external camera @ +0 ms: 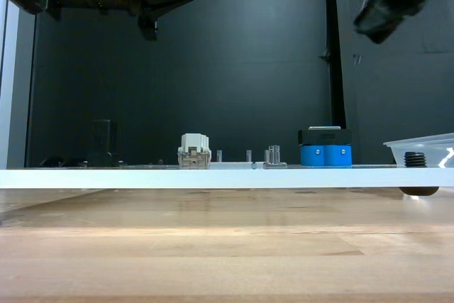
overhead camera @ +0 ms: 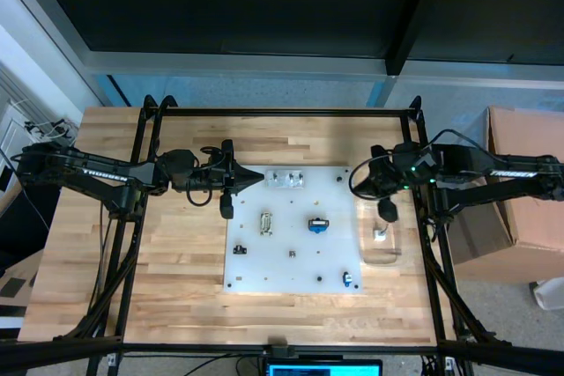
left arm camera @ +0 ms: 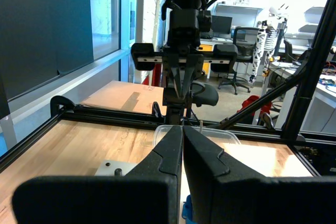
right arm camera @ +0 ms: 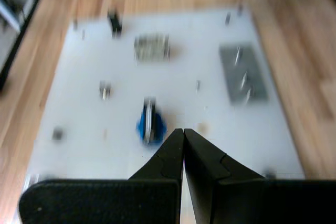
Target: Pick the RJ45 connector and install on the taskboard
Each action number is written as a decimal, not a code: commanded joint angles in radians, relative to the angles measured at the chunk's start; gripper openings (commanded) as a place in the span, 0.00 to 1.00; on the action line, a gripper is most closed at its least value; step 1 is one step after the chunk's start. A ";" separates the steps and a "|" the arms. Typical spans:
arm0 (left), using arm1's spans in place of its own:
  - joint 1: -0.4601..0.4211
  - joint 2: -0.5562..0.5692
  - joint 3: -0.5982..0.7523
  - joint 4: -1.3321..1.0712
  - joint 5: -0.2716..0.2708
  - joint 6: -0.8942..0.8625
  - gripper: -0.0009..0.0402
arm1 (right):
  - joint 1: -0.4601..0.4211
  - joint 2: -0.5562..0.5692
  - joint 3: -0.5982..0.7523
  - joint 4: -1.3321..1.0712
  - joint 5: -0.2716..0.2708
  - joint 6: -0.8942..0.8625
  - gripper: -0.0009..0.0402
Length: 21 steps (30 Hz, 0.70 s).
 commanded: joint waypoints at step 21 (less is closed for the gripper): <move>0.000 0.000 0.000 0.000 0.000 0.000 0.02 | 0.263 0.001 0.060 -0.520 0.101 0.171 0.25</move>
